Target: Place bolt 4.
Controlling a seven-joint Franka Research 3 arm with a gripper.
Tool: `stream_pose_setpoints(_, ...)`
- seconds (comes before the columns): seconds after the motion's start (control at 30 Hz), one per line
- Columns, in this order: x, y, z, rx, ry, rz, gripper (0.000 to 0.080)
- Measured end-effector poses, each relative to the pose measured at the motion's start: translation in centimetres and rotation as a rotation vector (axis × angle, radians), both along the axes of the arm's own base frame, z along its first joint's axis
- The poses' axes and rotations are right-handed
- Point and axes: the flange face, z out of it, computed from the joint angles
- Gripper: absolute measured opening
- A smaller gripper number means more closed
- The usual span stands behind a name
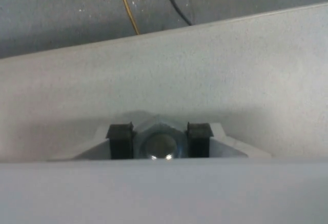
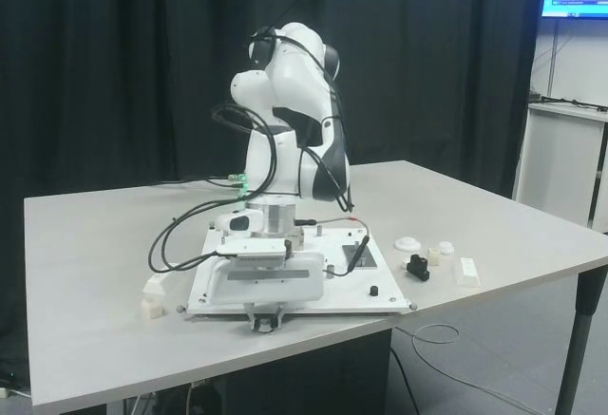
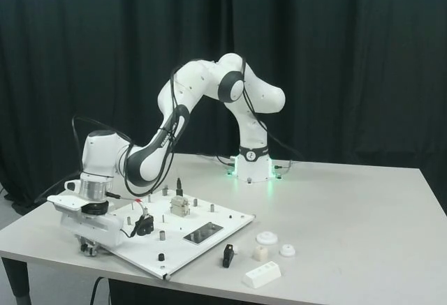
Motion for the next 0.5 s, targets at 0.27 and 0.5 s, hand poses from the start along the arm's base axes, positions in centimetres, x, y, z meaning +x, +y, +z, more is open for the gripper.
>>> stream_pose_setpoints(0.27,-0.04,-0.38,-0.49,0.009,-0.010,0.000,0.0225)
stream_pose_setpoints(0.5,0.15,-0.92,0.14,0.003,-0.023,-0.005,0.0464)
